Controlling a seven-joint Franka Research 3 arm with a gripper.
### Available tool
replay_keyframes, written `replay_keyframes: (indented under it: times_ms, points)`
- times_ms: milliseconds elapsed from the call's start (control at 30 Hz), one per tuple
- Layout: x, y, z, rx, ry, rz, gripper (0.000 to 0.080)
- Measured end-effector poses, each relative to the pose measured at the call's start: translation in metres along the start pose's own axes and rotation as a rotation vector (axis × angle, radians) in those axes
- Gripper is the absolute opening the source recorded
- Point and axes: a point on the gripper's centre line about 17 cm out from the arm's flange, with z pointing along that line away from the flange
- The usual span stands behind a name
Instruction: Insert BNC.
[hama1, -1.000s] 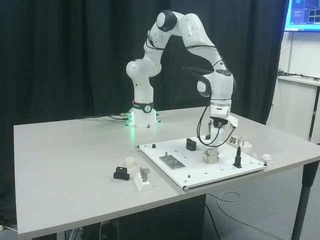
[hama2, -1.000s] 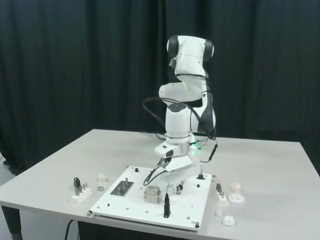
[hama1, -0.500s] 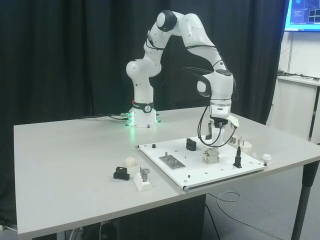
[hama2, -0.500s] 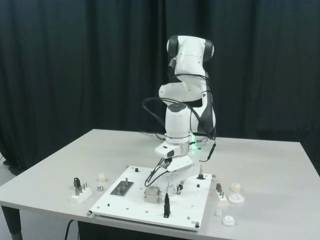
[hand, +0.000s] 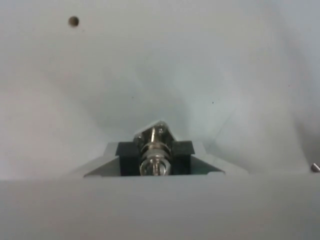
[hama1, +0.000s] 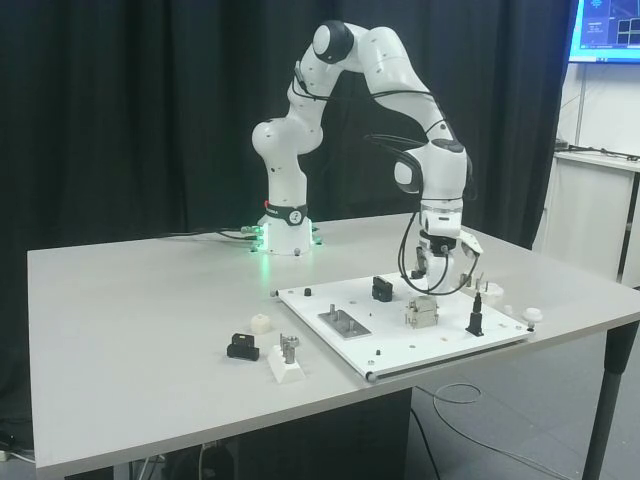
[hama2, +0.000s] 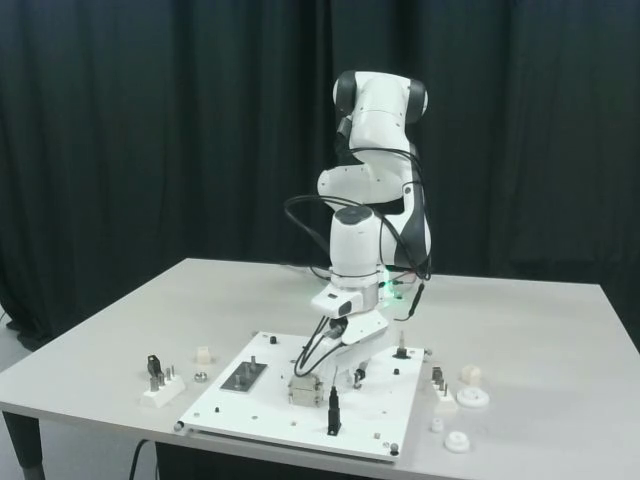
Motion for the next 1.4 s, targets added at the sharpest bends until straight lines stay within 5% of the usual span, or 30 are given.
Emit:
replay_keyframes:
  times_ms: [1400]
  points:
    - [0.0004,-0.0002,-0.0001,0.003,0.000,-0.328,0.0123]
